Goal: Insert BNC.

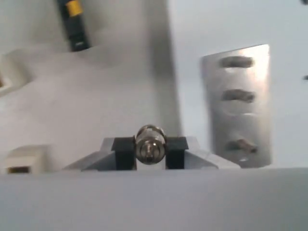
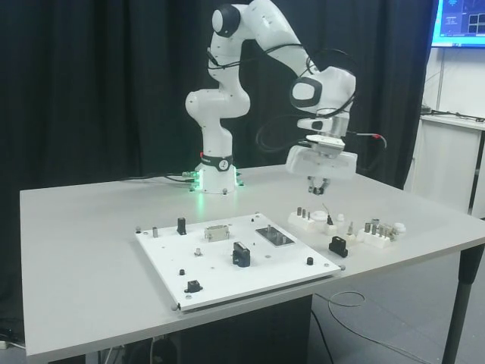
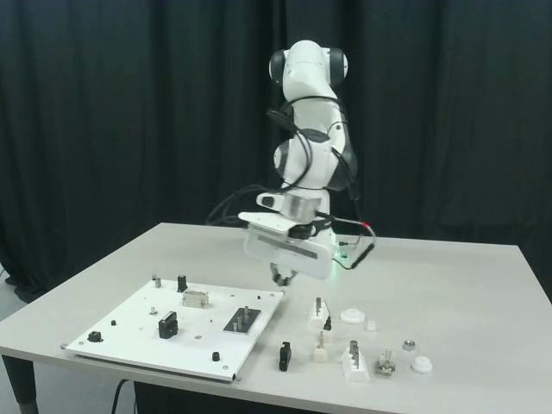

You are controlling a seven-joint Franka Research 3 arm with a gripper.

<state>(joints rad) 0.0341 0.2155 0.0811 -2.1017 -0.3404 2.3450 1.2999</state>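
In the wrist view a metal BNC connector (image 1: 150, 144) sits clamped between my two black fingertips (image 1: 123, 153), and the gripper (image 1: 150, 151) is shut on it. From the room views the gripper (image 2: 317, 184) (image 3: 283, 278) hangs well above the table, near the right edge of the white task board (image 2: 227, 277) (image 3: 129, 345). The connector is too small to make out in the room views. A grey metal plate with three pegs (image 1: 238, 106) (image 2: 274, 236) (image 3: 243, 317) lies on the board below and to one side of the gripper.
White part holders (image 2: 311, 218) (image 3: 319, 315) and small loose parts (image 2: 383, 231) (image 3: 384, 362) stand on the table beside the board. A black part (image 2: 337, 244) (image 3: 284, 355) stands near the board's corner. A black plug (image 1: 74, 24) and a white socket block (image 1: 24, 161) show in the wrist view.
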